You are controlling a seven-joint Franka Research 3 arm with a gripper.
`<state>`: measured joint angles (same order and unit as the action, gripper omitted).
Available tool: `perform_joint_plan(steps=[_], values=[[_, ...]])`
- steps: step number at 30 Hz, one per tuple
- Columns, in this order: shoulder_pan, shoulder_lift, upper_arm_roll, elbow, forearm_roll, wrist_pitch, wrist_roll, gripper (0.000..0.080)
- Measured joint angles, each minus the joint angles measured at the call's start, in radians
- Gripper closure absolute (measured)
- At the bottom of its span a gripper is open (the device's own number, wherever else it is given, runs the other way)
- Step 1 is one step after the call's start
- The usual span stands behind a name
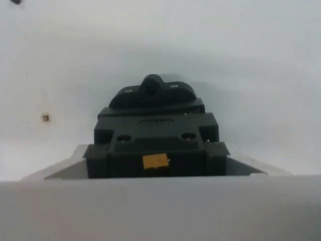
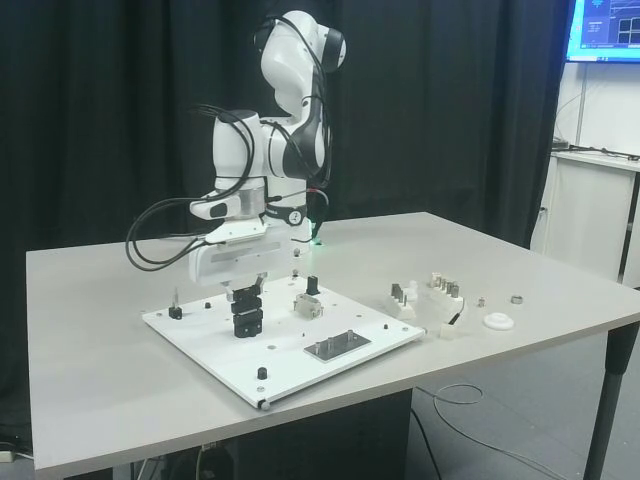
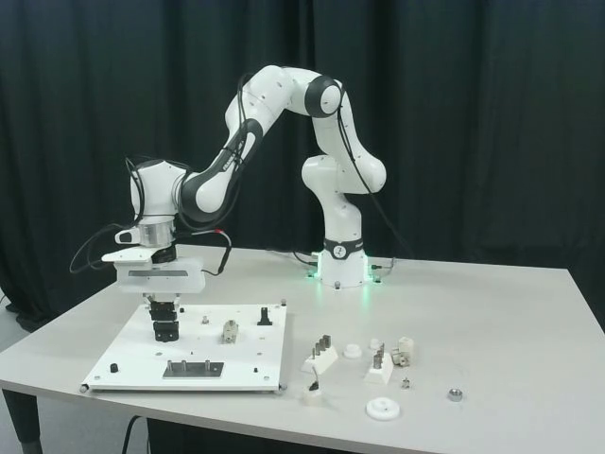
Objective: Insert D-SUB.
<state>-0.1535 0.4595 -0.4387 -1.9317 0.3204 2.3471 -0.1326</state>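
— White arm (image 3: pixel 284 113), bolted to grey desk (image 3: pixel 492 312), bent low over white board (image 3: pixel 241 364) near desk's front corner. Gripper (image 2: pixel 245 292) directly above board, fingers closed on black D-SUB connector (image 2: pixel 246 312).

— Position of connector?

— Held upright between fingertips, lower end at or just above board surface; contact not discernible from either room view. Seen from wrist as stacked black block (image 1: pixel 155 133) with two small round holes on its face, against white board.

— Anything else on board?

— Flat grey plate (image 2: pixel 337 346) near front edge, small upright fixture (image 2: pixel 308 303) just beside connector, black post (image 2: pixel 312 284) behind that, black pegs (image 2: pixel 262 372) toward edges.

— And off the board?

— Loose white parts on desk, well apart from gripper: small white holders with grey pins (image 3: pixel 319 357), white gear (image 3: pixel 383 409), small grey ring (image 3: pixel 455 394). Black curtain (image 3: pixel 473 113) behind. Green glow at arm's base (image 3: pixel 342 274). Black cables (image 2: pixel 155 235) looped from wrist.
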Motion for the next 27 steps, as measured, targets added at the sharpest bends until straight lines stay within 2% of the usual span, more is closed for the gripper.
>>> perform_joint_plan(steps=[27], values=[[0.004, 0.000, -0.002, 0.000, -0.003, 0.000, 0.043, 0.0417]])
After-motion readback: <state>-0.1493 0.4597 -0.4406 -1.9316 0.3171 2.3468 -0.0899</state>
